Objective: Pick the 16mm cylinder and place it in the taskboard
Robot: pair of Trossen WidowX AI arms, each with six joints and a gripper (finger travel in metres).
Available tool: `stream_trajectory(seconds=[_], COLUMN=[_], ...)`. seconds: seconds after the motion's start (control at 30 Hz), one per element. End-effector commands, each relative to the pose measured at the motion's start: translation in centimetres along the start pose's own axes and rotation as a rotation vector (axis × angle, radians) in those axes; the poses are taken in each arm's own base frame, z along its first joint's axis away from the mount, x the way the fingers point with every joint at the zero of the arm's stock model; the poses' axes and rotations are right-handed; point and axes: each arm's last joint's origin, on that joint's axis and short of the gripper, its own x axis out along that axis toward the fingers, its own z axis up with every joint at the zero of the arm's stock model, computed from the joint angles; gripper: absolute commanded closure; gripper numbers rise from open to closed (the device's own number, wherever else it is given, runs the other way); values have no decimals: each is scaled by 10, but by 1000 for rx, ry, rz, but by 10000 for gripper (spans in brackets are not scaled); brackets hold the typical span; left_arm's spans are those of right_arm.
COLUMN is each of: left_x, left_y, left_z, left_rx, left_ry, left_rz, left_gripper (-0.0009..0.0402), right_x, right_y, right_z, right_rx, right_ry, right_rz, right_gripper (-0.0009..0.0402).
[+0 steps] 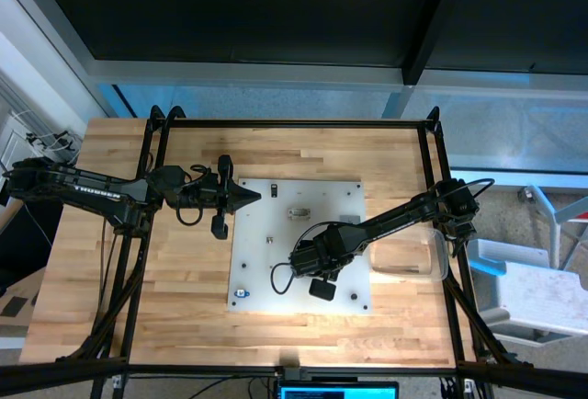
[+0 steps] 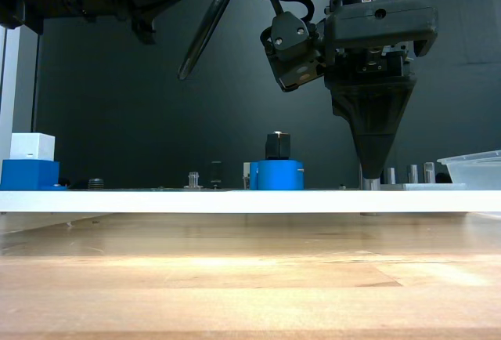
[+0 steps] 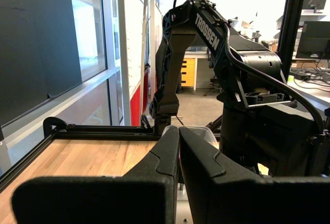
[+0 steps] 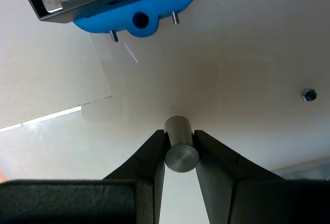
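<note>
Quick status from my end. The pick looks done: my right gripper (image 2: 373,169) points straight down over the taskboard (image 1: 276,298), and its jaws are clamped on the 16mm cylinder (image 4: 181,152). The peg stands upright between the two tips, with its flat top facing my wrist cam.

From the low view, the bottom of the peg looks to be right at the board surface, or a hair off it. I honestly can't tell whether it's already started into a hole or is just resting on the white plate. My wrist view shows plain white board around it, with the blue fitting (image 4: 136,12) well clear on the far side.

So I'd call it mostly there. What's left is seating the peg properly in its spot, opening the jaws, and lifting away without dragging it back out.

My left gripper (image 1: 248,195) isn't involved. It's held up high near the left edge of the board, jaws pressed together with nothing in them. The clear bin (image 1: 413,261) sits on the desk (image 1: 138,307) just off the board's right side.
</note>
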Motion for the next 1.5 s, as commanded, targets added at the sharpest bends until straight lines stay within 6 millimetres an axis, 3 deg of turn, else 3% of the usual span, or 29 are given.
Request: stream_trajectory(seconds=[0.03,0.43,0.97,1.5], left_x=[0,0,0,0], left_y=[0,0,0,0], left_z=[0,0,0,0], left_rx=[0,0,0,0], left_ry=[0,0,0,0], left_rz=[0,0,0,0], left_gripper=[393,393,393,393], right_x=[0,-2,-16,-50], right_y=[0,-1,-3,-11], right_z=[0,-1,-6,-17], right_rx=[1,4,4,3], right_ry=[2,1,-8,-42], right_rz=[-2,-2,-4,20], right_gripper=[290,219,216,216])
